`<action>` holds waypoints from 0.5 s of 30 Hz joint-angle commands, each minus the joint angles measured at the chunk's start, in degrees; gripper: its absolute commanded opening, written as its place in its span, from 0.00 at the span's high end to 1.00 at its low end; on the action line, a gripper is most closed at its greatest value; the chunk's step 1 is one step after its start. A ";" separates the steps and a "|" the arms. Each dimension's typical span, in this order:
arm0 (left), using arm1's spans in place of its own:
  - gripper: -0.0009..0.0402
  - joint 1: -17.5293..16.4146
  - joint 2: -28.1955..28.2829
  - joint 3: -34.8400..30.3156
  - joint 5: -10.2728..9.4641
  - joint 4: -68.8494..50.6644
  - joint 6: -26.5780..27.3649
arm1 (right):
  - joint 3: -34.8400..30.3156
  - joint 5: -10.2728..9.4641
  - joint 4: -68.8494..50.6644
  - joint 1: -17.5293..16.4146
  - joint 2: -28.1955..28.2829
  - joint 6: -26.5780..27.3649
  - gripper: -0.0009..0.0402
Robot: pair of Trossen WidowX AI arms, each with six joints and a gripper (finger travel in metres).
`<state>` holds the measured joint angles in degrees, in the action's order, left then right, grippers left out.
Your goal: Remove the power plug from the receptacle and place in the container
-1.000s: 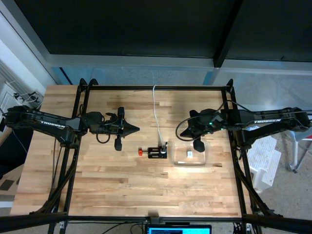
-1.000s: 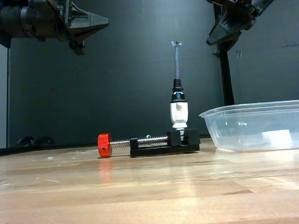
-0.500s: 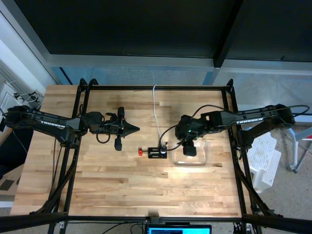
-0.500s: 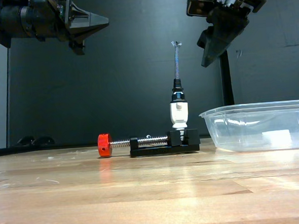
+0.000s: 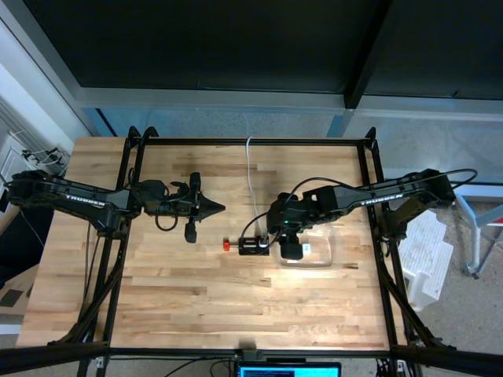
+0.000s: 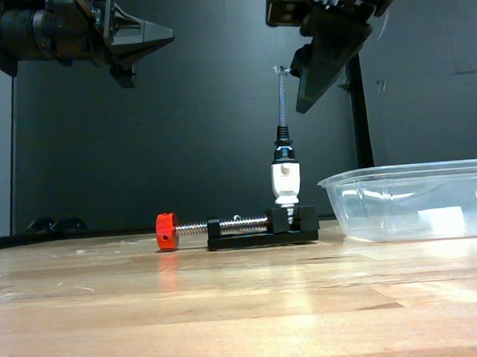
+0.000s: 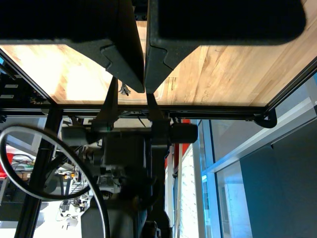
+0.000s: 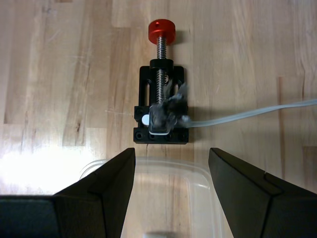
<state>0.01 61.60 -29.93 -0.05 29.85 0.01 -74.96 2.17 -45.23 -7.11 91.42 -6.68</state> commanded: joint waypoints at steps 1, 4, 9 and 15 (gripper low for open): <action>0.98 -0.02 0.00 -0.02 0.02 0.00 0.00 | -1.77 0.00 -1.51 -0.07 2.21 -0.50 0.48; 0.98 0.00 0.00 -0.02 0.00 0.02 0.00 | -2.75 0.02 -1.60 -0.09 4.00 -0.46 0.48; 0.98 -0.02 0.00 -0.02 0.02 0.00 0.00 | -4.44 -0.02 -1.64 -0.22 6.84 -0.57 0.48; 0.98 -0.02 0.00 -0.02 0.02 0.00 0.00 | -6.80 -0.04 -1.70 -0.42 10.01 -0.61 0.48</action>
